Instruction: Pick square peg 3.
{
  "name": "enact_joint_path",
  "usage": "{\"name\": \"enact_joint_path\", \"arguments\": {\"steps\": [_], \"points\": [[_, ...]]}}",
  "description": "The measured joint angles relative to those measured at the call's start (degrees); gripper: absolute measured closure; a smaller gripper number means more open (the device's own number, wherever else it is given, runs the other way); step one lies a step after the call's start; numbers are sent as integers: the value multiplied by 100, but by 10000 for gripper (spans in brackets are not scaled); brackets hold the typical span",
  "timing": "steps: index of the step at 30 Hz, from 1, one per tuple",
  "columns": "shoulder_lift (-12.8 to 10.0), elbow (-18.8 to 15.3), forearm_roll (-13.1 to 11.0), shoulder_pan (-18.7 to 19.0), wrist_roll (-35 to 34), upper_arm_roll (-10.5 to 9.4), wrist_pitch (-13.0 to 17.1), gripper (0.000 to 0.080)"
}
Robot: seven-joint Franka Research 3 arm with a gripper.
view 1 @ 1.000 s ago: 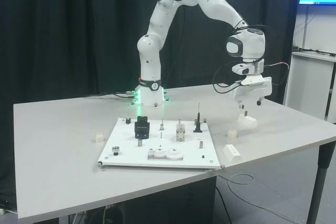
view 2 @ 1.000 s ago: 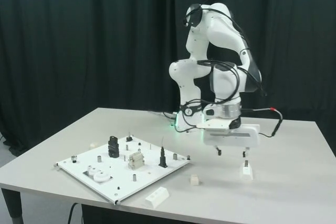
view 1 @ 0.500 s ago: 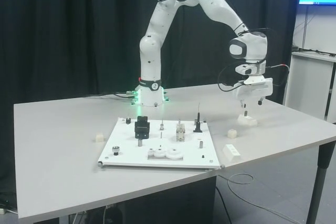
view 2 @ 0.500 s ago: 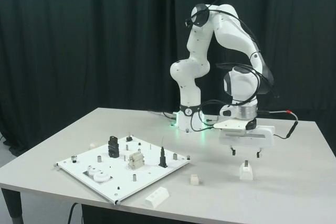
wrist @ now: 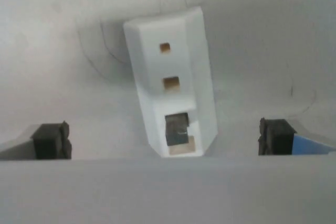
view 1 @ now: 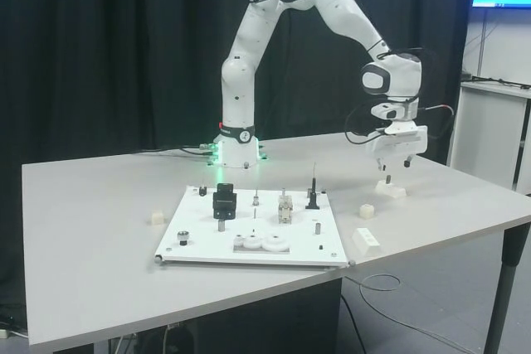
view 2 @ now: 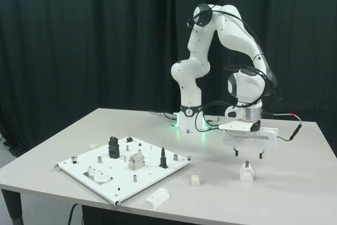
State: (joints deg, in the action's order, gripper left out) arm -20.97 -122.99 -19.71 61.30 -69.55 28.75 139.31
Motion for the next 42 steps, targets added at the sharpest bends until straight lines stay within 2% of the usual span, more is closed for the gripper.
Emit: {"name": "enact_joint_path", "arguments": {"steps": [7,24,42], "points": [[0,-94,14,72,12,-3,114,3],[0,-459,14,274,90,-41,706,3],[-57,-612,11,245,90,-26,1105,3]]}}
